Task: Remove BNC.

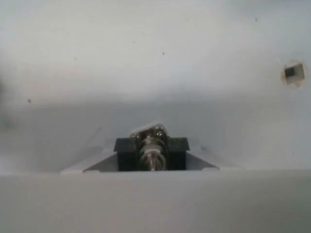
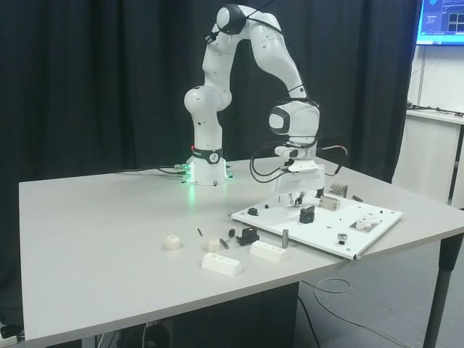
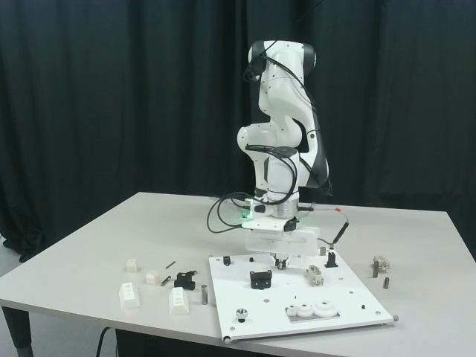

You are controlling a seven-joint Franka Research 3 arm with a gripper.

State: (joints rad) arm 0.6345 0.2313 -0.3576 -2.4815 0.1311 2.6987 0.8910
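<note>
On the white board (image 3: 349, 309), near its back edge, the BNC (image 1: 152, 151) sits in a black mount (image 1: 127, 154), w/ the gripper (image 3: 281, 262) directly over it. Fingers aren't visible in any view, so can't tell if the jaws are open, closed or gripping. Likely handling: small metal plug, rigid, light, smooth barrel so prob. slippery; a BNC usually locks by bayonet, so expect twist then pull. Best hold looks like across the barrel sides, just above the mount. No readable brand, label or text anywhere.
</note>
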